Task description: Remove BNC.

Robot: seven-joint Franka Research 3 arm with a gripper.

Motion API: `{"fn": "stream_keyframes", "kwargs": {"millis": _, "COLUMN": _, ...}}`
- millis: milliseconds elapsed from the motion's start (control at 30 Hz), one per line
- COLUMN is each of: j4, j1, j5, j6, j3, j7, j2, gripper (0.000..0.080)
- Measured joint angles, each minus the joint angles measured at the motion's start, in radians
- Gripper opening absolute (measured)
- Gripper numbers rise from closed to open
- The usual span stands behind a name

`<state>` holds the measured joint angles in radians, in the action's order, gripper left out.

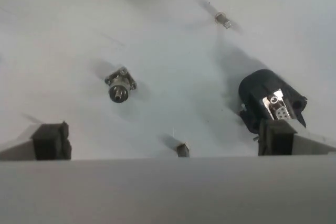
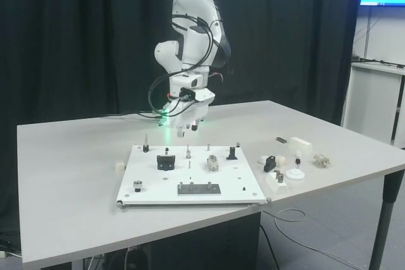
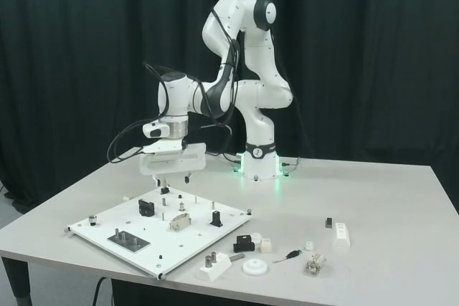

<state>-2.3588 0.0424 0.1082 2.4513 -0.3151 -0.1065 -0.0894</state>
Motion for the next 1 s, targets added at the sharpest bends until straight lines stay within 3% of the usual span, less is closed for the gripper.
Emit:
{"fn": "stream_keyframes", "kwargs": {"millis": 633, "j4": -0.015, "j1": -0.002, "j5": -0.026, "j6": 0.112, "j3": 0.002, "j7": 0.028, "j2": -0.088, "gripper": 0.08}}
{"fn": "stream_keyframes", "kwargs": {"millis": 1000, "j4": -0.028, "j1": -0.002, "j5": -0.041, "j6": 0.136, "j3": 0.002, "j7": 0.043, "j2": -0.126, "gripper": 0.08}}
